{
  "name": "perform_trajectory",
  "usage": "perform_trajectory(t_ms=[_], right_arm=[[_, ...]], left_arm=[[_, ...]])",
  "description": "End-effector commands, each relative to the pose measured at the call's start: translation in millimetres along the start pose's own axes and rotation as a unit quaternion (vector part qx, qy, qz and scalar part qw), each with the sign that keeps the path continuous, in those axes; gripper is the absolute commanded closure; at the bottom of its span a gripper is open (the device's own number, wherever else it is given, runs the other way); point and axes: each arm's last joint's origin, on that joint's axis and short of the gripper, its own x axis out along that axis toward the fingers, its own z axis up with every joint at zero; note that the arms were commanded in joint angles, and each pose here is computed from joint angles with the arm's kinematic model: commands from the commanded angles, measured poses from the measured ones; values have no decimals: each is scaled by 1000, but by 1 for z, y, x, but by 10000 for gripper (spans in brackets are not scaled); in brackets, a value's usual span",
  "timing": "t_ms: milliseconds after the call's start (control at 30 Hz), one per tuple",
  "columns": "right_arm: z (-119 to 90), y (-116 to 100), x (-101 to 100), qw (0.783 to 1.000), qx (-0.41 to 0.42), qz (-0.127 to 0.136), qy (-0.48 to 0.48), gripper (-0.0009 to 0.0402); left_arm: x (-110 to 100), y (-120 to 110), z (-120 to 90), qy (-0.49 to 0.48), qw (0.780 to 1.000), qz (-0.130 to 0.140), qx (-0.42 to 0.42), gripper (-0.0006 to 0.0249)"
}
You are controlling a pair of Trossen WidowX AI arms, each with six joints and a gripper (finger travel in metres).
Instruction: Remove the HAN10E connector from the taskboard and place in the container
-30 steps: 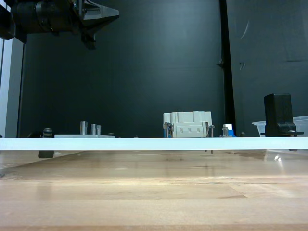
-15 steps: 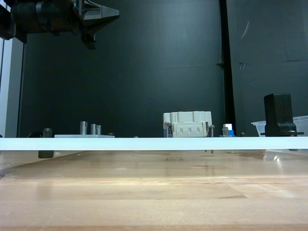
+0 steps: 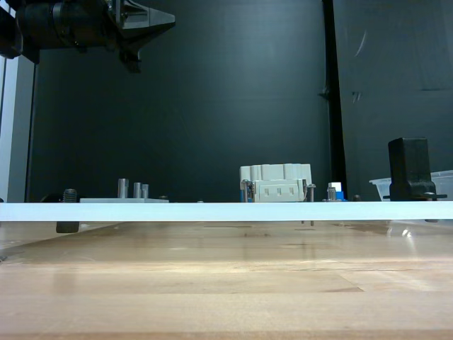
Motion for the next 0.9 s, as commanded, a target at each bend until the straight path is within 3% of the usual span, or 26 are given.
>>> perform_trajectory(t_ms=[33, 300, 600, 767, 900], right_arm=[[4, -8, -13, 1000, 8, -1, -6, 375], [18, -53, -23, 999, 35, -31, -7, 375], [31, -94, -9, 996, 59, -65, -17, 375], [32, -103, 9, 995, 74, -62, -24, 372], [31, -106, 22, 995, 84, -50, -38, 346]], left_arm=[[0, 0, 0, 0, 1000, 0, 0, 243], [0, 0, 0, 0, 1000, 0, 0, 243], [0, 0, 0, 0, 1000, 0, 0, 243], [0, 0, 0, 0, 1000, 0, 0, 243], [0, 0, 0, 0, 1000, 0, 0, 243]])
